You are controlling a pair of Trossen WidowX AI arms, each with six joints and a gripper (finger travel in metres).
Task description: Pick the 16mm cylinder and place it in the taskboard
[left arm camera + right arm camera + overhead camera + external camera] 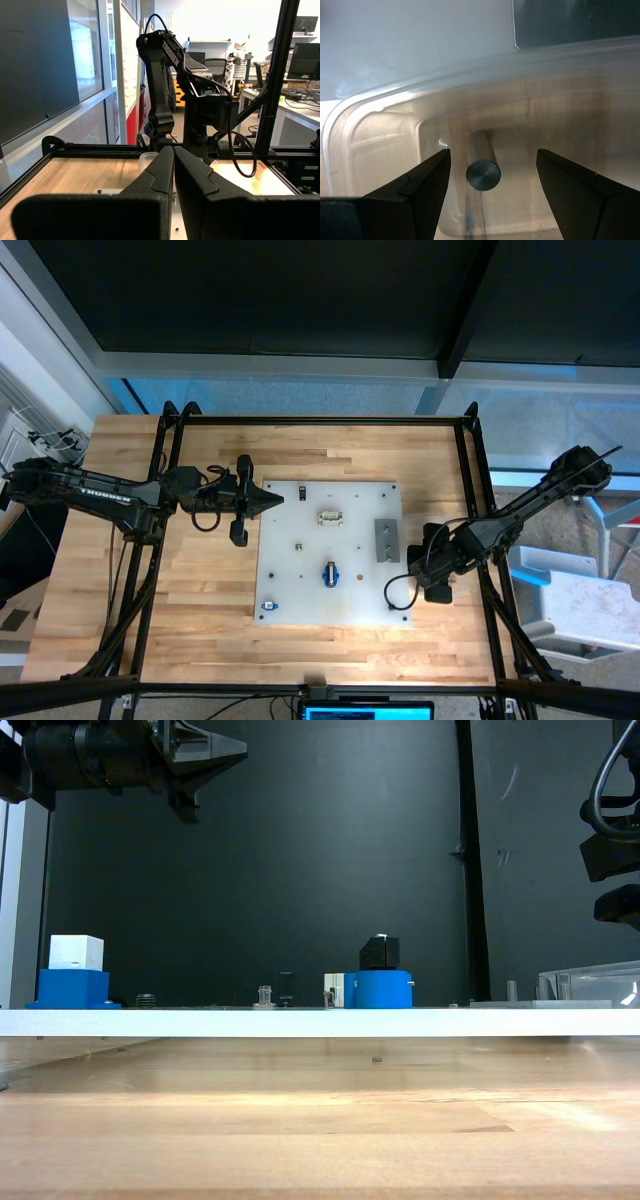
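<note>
**Off-centre straddle: check alignment before you close**

Nearest you, the bare tabletop [120, 620] runs up to the taskboard [300, 585]. The board lies flat, with its blue fitting [329, 574] near its middle and its grey block [386, 539] toward its right edge. Just off the taskboard's right edge, your right hand [432, 582] points down into a clear tray [380, 125]. Its fingers [427, 182] are spread wide and grip nothing. The cylinder [483, 174] sits between them in a tray pocket, its round end face toward the wrist camera. So the part is in the tray beside the taskboard, not yet lifted. Farther off, your left hand [268, 500] hangs over the taskboard's left edge with its fingers pressed together on nothing, apparently parked.

What could go wrong: the cylinder sits closer to one finger than the other. If you close from here, I judge that finger will touch first and shove or tip the part against the pocket wall instead of pinching it squarely. The part looks smooth, so it could also slide out on the lift. A fingertip set too low might catch the tray and drag it along.

Only the right wrist view shows the cylinder; from above, the hand hides it and the tray barely shows. The low view adds the tray's wall standing just beside the taskboard's right end, and the left hand well above the taskboard. The left wrist view alone confirms that the left fingers meet.
</note>
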